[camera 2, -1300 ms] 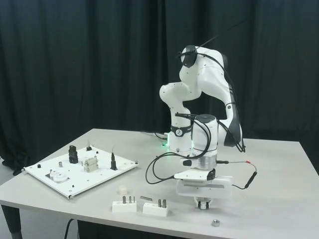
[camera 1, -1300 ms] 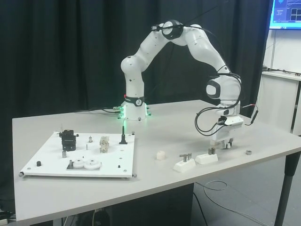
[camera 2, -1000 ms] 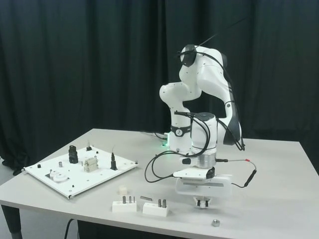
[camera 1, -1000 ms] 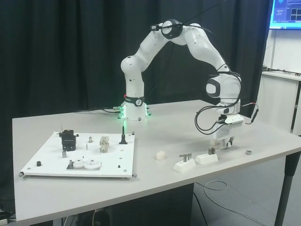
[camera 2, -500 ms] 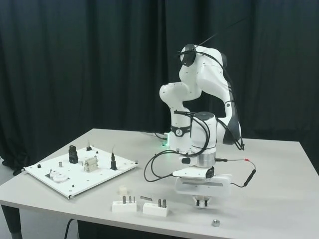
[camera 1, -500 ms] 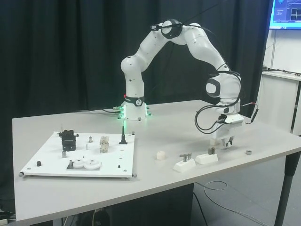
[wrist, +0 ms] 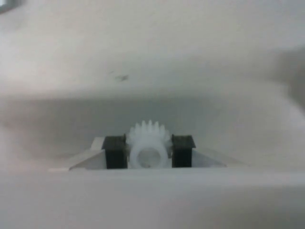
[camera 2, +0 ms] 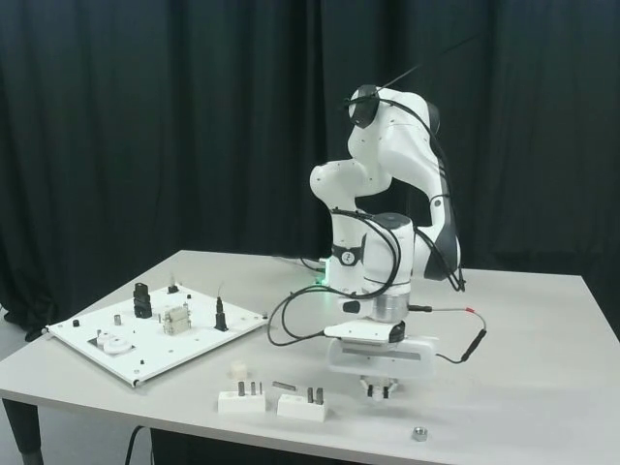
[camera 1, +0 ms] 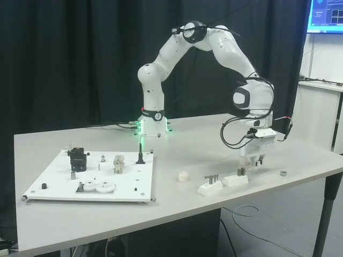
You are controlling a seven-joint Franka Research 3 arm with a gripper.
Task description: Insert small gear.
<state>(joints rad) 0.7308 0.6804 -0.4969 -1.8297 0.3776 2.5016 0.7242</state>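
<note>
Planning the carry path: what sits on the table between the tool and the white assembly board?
First room view: two white peg holders and a small white block lie between the tool, shut on the small white gear, and the white assembly board.

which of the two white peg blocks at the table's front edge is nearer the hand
The block at the arm's end of the pair: the hand hangs beside it. The other block lies farther off, toward the white board.

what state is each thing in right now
tool: shut on the small gear, above the table
small gear: gripped between the black pads, off the table
white board: flat on the table, two white gears seated on it
white holder blocks: resting on the table, pegs upright
</note>
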